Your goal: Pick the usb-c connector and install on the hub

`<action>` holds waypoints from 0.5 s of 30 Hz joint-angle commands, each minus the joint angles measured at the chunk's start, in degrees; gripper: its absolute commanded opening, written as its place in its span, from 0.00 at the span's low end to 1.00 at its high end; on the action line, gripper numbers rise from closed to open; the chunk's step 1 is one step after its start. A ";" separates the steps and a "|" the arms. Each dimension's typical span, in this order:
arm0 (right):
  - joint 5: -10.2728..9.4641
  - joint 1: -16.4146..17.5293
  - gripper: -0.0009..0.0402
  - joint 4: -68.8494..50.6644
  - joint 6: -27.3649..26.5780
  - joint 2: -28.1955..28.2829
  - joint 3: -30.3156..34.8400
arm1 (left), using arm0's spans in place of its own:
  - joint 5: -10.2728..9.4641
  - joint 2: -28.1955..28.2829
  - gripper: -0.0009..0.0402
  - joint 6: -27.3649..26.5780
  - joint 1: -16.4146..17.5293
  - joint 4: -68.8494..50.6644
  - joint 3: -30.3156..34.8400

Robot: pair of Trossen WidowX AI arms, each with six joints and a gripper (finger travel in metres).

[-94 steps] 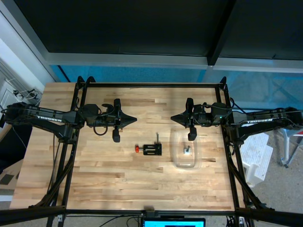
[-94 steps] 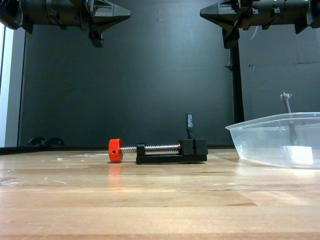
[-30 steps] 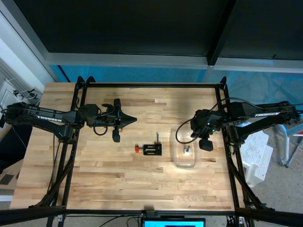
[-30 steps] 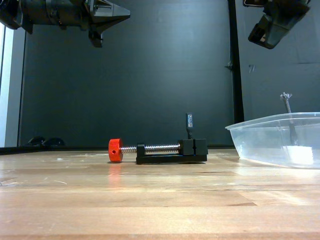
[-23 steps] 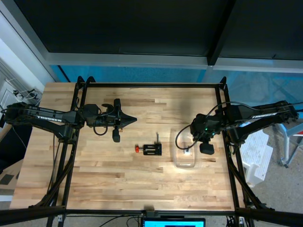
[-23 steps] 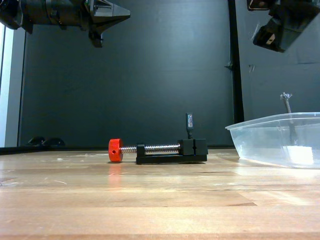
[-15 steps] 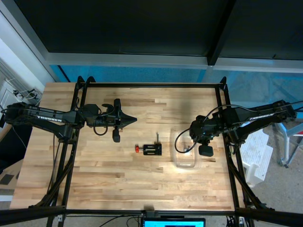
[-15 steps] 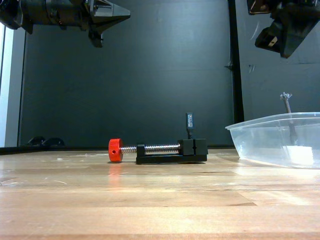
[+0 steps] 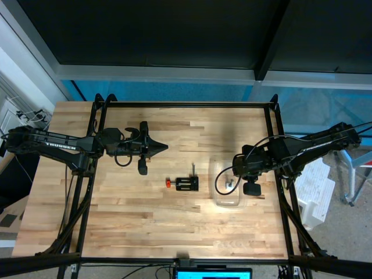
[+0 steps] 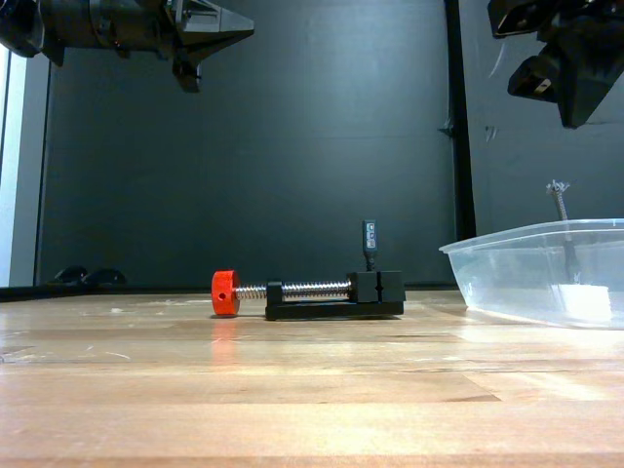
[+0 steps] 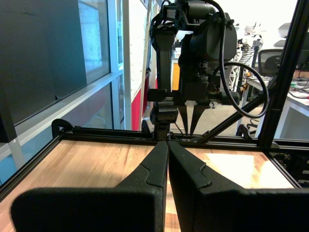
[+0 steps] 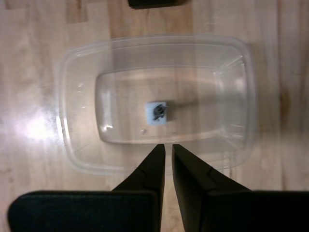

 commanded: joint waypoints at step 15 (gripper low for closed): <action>1.57 0.74 0.38 -0.13 0.22 1.49 -0.04 | 0.00 0.00 0.02 0.02 0.02 0.02 0.00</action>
